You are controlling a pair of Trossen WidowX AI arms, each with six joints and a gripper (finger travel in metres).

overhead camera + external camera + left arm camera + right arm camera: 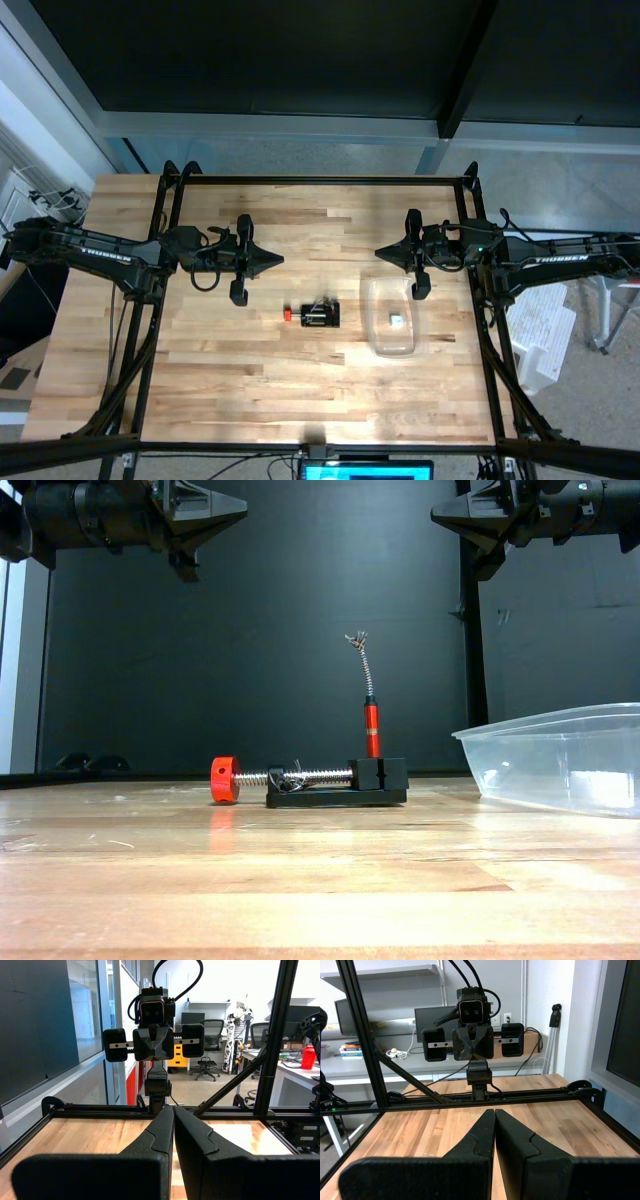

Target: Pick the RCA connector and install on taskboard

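Observation:
The red RCA connector (371, 728) stands upright on the black vise (338, 783), its braided cable (362, 662) rising free above it, nothing holding it. From above, the vise (322, 314) with its red knob (287, 314) sits mid-table. My left gripper (274, 260) hangs high at the back left, shut and empty, fingers (165, 1127) together. My right gripper (383, 254) hangs high at the back right, also shut on nothing, its fingers (488, 1127) pressed together. Both grippers point at each other, well above the table.
A clear tray (392, 316) lies right of the vise with a white block (396, 319) inside. The same tray (560, 757) shows at the right in the low view. A black frame (320, 181) borders the table.

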